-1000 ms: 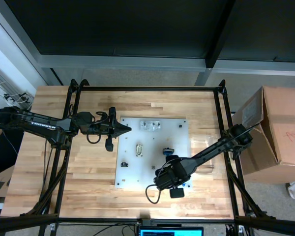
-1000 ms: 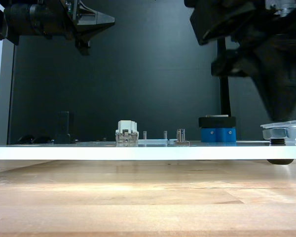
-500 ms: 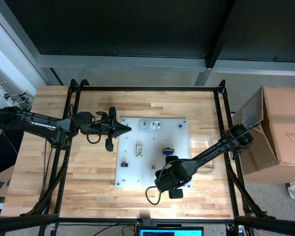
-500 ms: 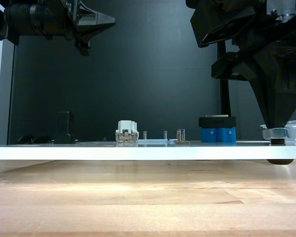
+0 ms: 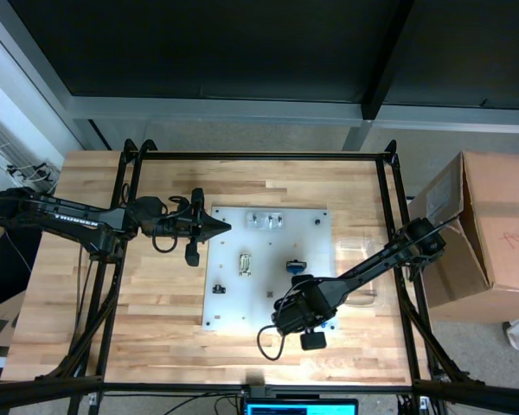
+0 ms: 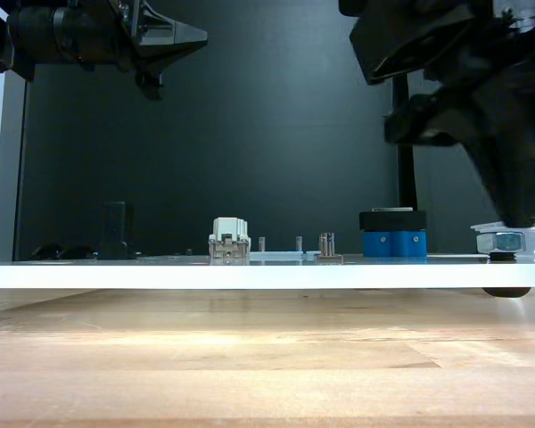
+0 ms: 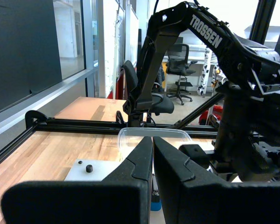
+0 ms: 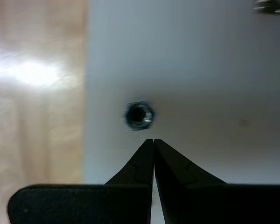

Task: Pick the M12 nut and place it on its threads and fasten

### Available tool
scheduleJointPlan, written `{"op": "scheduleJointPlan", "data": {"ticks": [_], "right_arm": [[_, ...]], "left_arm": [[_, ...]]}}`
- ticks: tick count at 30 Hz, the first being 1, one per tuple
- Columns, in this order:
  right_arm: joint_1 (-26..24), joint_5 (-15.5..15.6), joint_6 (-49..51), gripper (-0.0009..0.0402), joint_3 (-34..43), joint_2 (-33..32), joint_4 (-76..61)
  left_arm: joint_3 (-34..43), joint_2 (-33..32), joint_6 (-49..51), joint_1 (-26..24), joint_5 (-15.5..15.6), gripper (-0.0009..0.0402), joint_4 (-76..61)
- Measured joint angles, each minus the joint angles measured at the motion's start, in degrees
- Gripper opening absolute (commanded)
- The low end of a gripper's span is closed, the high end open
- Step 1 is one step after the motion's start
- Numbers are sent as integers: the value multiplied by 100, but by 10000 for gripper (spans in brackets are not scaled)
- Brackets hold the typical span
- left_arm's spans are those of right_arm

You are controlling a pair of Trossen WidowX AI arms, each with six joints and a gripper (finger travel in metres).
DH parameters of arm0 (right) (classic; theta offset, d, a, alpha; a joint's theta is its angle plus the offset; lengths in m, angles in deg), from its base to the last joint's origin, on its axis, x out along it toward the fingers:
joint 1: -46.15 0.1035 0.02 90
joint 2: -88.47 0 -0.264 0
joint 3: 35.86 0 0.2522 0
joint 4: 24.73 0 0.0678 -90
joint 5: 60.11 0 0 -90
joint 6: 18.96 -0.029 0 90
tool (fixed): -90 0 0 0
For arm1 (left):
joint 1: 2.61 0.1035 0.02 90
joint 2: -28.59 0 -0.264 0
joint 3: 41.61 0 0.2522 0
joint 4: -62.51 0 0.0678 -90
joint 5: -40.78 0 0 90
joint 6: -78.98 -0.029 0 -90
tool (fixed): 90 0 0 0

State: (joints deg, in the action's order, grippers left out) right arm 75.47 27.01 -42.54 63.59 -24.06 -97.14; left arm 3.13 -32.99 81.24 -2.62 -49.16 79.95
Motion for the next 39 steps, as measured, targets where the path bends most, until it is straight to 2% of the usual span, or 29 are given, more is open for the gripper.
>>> {"op": "scheduleJointPlan", "data": {"ticks": [2,4,13,15,16,19,20,22,24,25,28,31,34,39], "right_arm": [[9,-330,-160,0,0,2,2],[9,-514,-208,0,0,0,35],[22,-466,-116,0,0,-35,186],[24,-227,-48,0,-2,-35,258],[24,-13,20,0,-4,-35,284],[20,1029,415,0,-11,-35,380],[28,1287,529,0,-15,-35,369],[42,1469,588,0,-15,-35,293],[37,1390,588,0,-15,-35,223],[28,1182,557,0,-15,-33,214],[31,308,284,0,-15,-24,149],[33,-144,245,0,-15,-11,129],[37,-350,229,0,-15,-11,131],[33,-361,227,0,-26,-94,269]], "left_arm": [[2,0,-2,0,0,0,-2],[0,0,-2,0,-2,0,-2],[2,-2,0,0,0,0,0],[2,0,-2,0,0,0,0],[2,0,-2,0,0,0,0],[2,-2,-2,0,0,0,0],[2,0,-2,0,-2,0,-2],[2,-2,0,0,0,0,0],[2,-2,-2,0,0,0,0],[2,0,-2,0,0,0,-2],[0,-2,0,0,0,0,0],[2,0,0,0,0,0,-2],[2,-2,-2,0,0,0,0],[0,0,0,0,0,0,0]]}}
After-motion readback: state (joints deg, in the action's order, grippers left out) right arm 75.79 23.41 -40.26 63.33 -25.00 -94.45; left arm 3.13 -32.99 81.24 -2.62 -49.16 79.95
